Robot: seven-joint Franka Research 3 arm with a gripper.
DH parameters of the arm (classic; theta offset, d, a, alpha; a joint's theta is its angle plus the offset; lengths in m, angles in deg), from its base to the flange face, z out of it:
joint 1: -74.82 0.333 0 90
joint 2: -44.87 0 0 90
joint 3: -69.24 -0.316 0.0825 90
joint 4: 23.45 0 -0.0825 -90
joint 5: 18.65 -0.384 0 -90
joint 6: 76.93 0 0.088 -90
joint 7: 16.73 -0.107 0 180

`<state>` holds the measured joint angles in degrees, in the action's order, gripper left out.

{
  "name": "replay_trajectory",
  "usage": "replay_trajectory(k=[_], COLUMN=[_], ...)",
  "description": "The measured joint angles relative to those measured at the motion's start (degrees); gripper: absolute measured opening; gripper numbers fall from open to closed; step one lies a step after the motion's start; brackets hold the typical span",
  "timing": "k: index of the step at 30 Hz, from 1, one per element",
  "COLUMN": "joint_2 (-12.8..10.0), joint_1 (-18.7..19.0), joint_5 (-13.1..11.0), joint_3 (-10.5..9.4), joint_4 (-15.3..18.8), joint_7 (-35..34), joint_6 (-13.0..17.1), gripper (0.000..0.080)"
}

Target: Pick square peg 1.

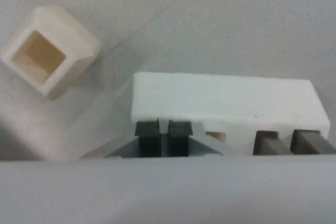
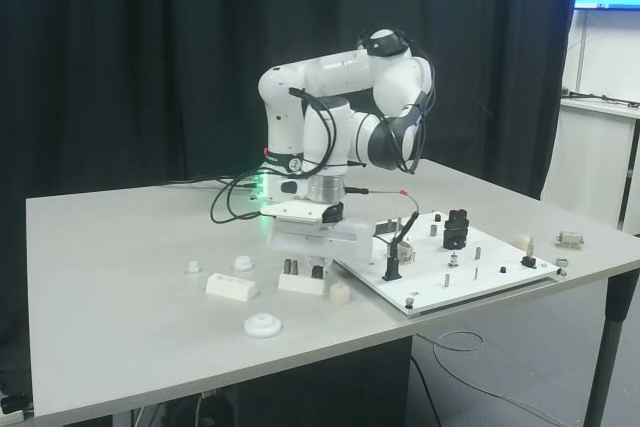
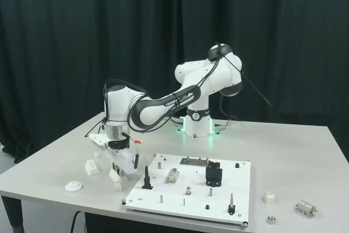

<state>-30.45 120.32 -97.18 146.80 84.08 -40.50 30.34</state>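
Now the pincer, pressed together at the white holder, must spread and drop onto a peg.

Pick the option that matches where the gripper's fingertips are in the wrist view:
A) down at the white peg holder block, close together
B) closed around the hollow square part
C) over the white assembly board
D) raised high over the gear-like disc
A: in the wrist view the black fingertips sit close together against the edge of the white holder block, while the hollow square part lies apart, untouched.
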Motion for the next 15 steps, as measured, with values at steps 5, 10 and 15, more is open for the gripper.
replay_trajectory(k=[5,10,15], joint_2=[0.05,0.07,0.14], joint_1=[-0.11,0.01,0.17], joint_5=[0.36,0.74,1.16], joint_3=[0.39,1.63,3.35], joint_4=[-0.02,-0.04,-0.14], joint_7=[0.24,0.26,0.26], joint_6=[-0.05,-1.34,-3.23], gripper=[0.0033,0.0033,0.0033])
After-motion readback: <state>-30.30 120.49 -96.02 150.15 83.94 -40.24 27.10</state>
